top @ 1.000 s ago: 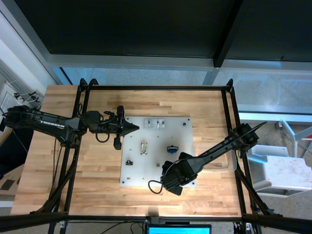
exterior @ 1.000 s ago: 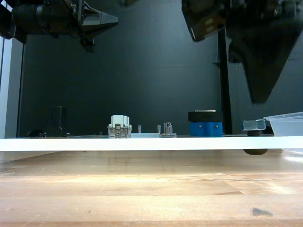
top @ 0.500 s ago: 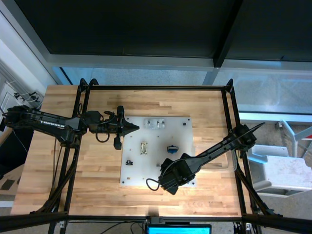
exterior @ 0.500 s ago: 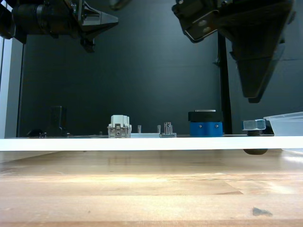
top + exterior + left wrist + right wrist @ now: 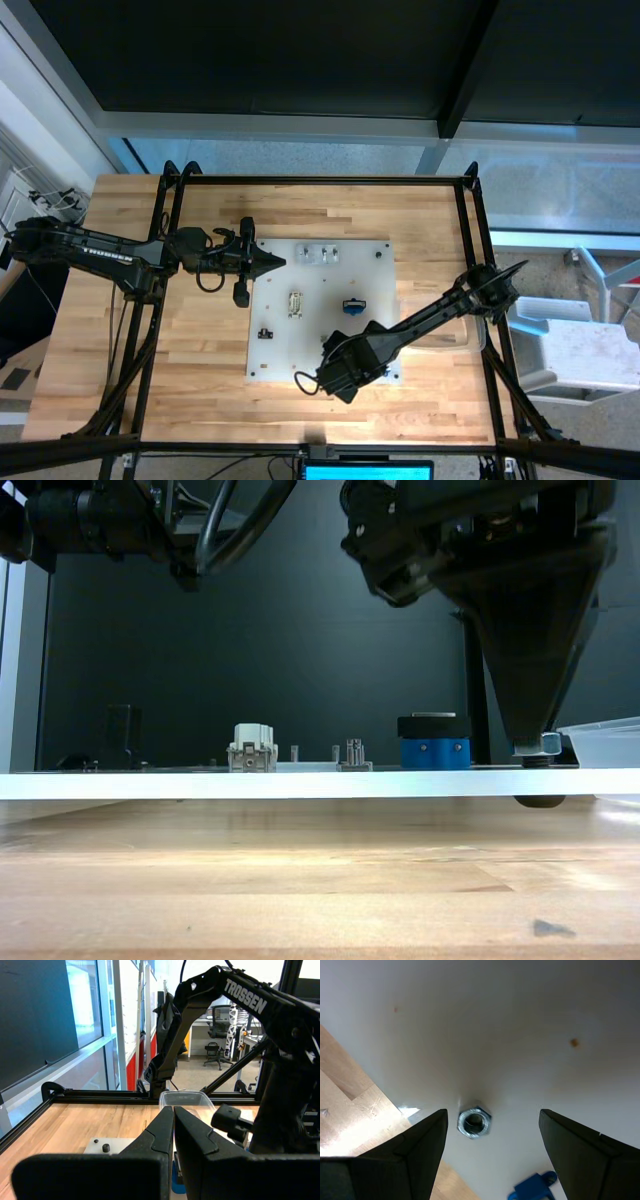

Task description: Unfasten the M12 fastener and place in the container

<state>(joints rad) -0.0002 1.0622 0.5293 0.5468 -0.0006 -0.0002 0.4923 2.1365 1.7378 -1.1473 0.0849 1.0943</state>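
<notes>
The small silver M12 fastener lies on the white board, seen end-on between my right gripper's two open fingers. In the low view the fastener sits on its stud, with a black stub showing under it, and my right gripper reaches down to its level. From above, the right gripper covers the fastener. The container is a clear tub just right of the board, also seen in the high view. My left gripper hovers shut at the board's far left edge.
A blue-and-black connector block stands just left of the fastener. A grey connector and small silver posts stand mid-board. A black frame rings the wooden table. A cable loop hangs overhead.
My right gripper has come down from well above the board until its fingers straddle the fastener, shifting slightly left in the high view. The left arm has not moved.
</notes>
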